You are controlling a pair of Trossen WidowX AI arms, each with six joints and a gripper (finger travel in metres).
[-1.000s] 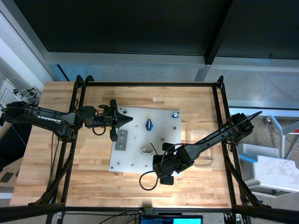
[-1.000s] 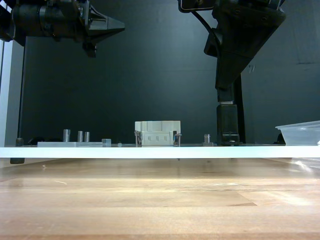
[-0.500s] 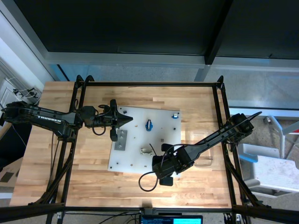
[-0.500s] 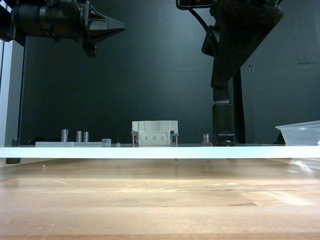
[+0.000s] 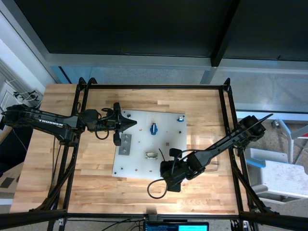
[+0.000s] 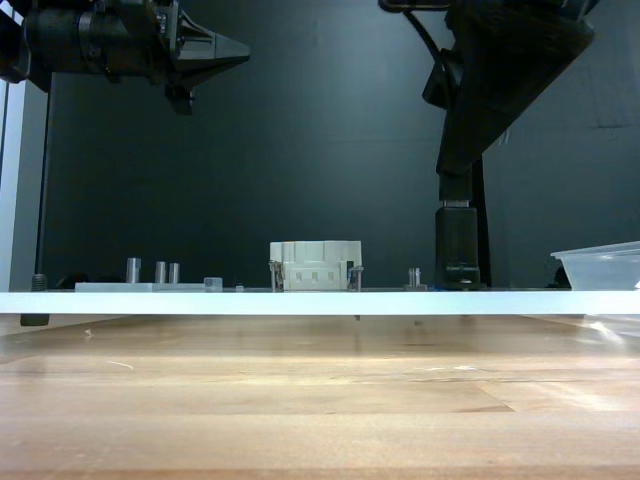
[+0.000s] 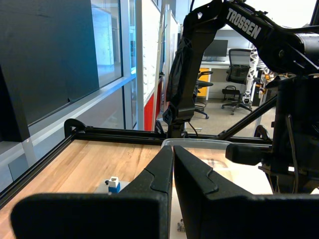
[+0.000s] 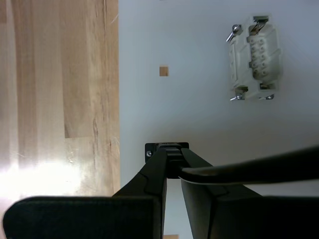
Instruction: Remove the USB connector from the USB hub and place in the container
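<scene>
In the right wrist view, my right gripper (image 8: 172, 163) is shut on the black plug of the USB connector (image 8: 172, 151). The plug sits in the small black USB hub (image 8: 151, 148) on the white board (image 8: 199, 114). Its thin cable (image 8: 259, 163) curves away past the fingers. From above, the cable (image 5: 160, 154) sticks up beside the right gripper (image 5: 169, 166) at the board's near right part. The clear container (image 5: 208, 147) lies right of the board, with its rim (image 6: 605, 258) visible at table height. My left gripper (image 5: 131, 123) hangs shut, high over the board's left edge.
A beige multi-pin socket (image 8: 251, 59) sits on the board near the hub, and also shows in the high view (image 5: 151, 155). A blue knob (image 5: 153, 128) and a grey block with pegs (image 5: 125, 144) stand further left. A black frame (image 5: 226, 120) rings the table.
The right gripper swung slightly left, then back right, keeping its hold on the plug. The board shifted a little with it. The left arm has not moved.
</scene>
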